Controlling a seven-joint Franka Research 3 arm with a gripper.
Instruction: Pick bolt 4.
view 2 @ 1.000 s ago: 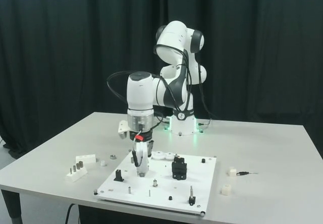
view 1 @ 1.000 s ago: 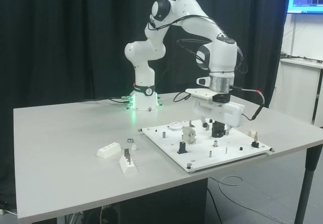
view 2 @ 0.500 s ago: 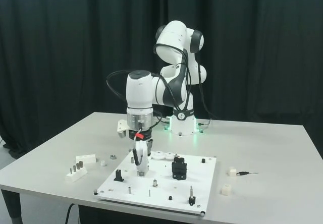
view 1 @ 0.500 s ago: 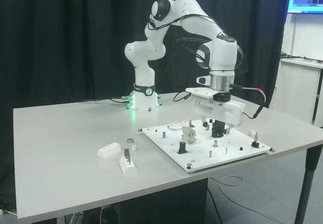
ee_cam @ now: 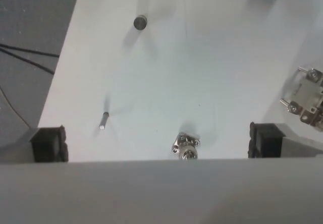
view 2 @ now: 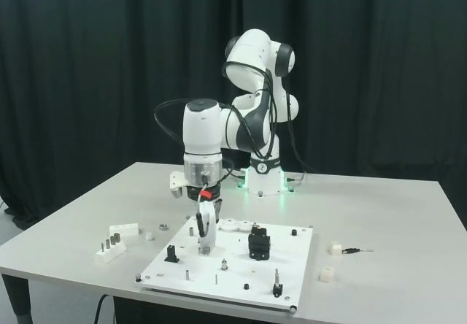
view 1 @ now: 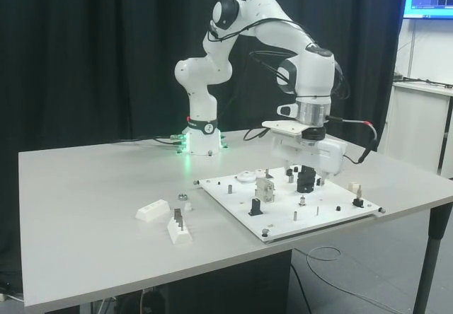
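Ok, status:
arm: white Franka (view 1: 263, 17), bent over the white assembly board (view 1: 233, 199) on the grey table (view 1: 85, 187); green light at its base (view 1: 185, 143).
gripper (ee_cam: 156, 144): points straight down, hangs low over the board's middle, clear of it.
fingers: wide apart, nothing held. Wrist view has one black fingertip (ee_cam: 49, 144) at each side w/ bare board between.
bolt 4: can't read any numbering. Best candidate = small metal bolt (ee_cam: 185, 148) standing upright on the board, roughly between the two fingertips, nearer one of them, touching neither. Same item in second room view, just in front of the gripper toward the board's near edge.
other board parts, wrist view: thin metal pin (ee_cam: 103, 120) upright near the board edge; short dark cylinder (ee_cam: 140, 22) further along that edge; metal bracket w/ screws (ee_cam: 307, 98) on the opposite side.
black fixture (view 2: 257, 244): on the board, just beside the gripper, not touching.
off-board: white holder block w/ dark pins (view 1: 178, 228) and a plain white block (view 1: 152, 209) on the table, well apart from the gripper; two small white parts (view 2: 330, 260) on the table past the board's other side.
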